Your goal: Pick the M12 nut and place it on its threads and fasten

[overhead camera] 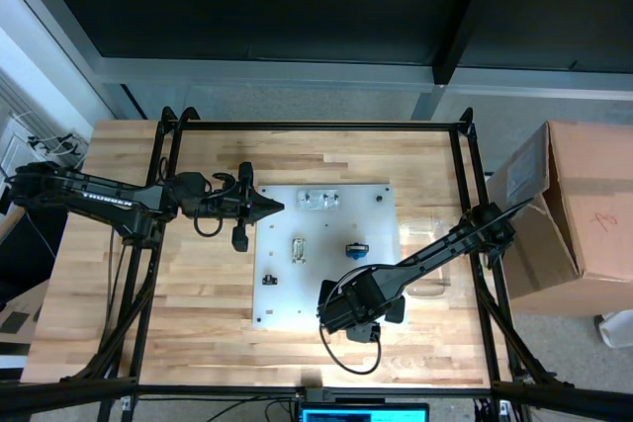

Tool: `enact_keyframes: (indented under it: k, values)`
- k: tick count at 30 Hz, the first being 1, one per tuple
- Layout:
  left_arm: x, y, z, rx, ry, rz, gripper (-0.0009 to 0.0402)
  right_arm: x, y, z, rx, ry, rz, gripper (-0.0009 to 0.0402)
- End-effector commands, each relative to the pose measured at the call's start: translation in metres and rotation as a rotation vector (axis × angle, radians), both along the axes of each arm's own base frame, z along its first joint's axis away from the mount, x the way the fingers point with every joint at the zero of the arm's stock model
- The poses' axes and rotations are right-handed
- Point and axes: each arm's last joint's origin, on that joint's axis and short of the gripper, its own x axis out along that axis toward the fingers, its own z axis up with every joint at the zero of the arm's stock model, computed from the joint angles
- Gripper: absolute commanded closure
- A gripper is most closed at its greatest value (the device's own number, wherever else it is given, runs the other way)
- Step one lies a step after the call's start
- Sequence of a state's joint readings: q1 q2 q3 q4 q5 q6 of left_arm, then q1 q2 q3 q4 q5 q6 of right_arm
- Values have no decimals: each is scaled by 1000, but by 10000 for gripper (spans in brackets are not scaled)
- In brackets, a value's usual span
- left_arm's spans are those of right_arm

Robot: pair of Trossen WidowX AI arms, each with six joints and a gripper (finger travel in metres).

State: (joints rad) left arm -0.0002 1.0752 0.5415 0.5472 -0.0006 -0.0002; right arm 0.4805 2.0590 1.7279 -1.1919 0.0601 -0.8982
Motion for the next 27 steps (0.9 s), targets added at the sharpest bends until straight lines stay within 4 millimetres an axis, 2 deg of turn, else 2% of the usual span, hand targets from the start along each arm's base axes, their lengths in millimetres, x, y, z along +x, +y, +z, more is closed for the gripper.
enact_keyframes:
  k: [1, 27]
  values:
    - [0, 0, 0, 0, 0, 0, 393, 1, 1, -4, -3, 5, 0, 373]
    - [0, 0, 0, 0, 0, 0, 393, 2, 1, -15, -5, 13, 0, 373]
